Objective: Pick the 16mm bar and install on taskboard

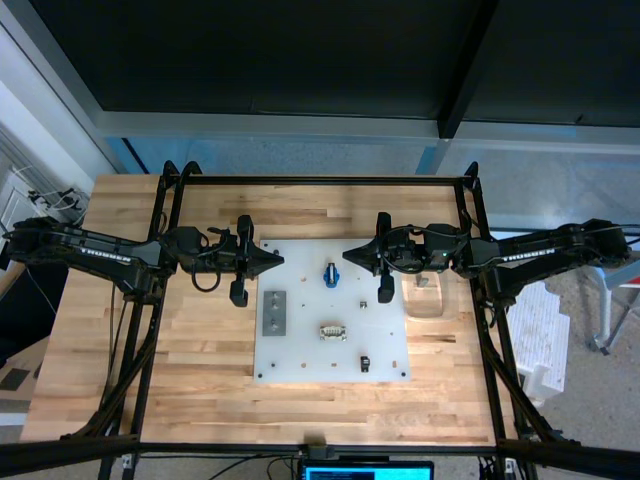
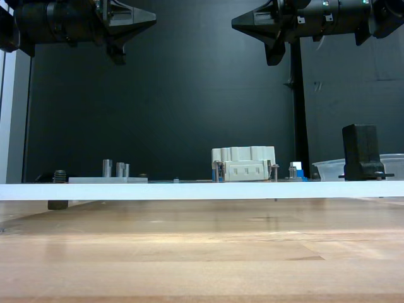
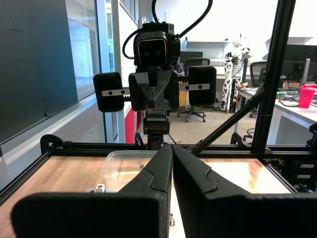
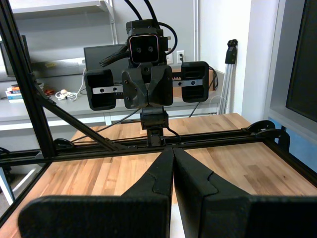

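Observation:
The taskboard (image 1: 300, 360) is a white square plate in the middle of the table, carrying a blue part (image 1: 330, 273), a grey block (image 1: 273, 311) and a beige connector (image 1: 333, 331). A small grey piece that looks like the 16mm bar (image 1: 421, 282) lies in the clear tray (image 1: 428, 305) at the board's right edge. My left gripper (image 1: 278, 256) hovers shut and empty over the board's far left corner. Facing it from the right, my right gripper (image 1: 348, 256) is shut and empty too, high above the board near the blue part. Both wrist views show the fingers (image 3: 163, 163) (image 4: 163, 166) pressed together.
Black fixtures (image 1: 366, 362) (image 1: 384, 288) stand on the board's right half. A black frame (image 1: 320, 181) runs around the table. In the low view both grippers (image 2: 151, 19) (image 2: 235, 24) hang well above the board (image 2: 189, 190) and its connector (image 2: 243, 163).

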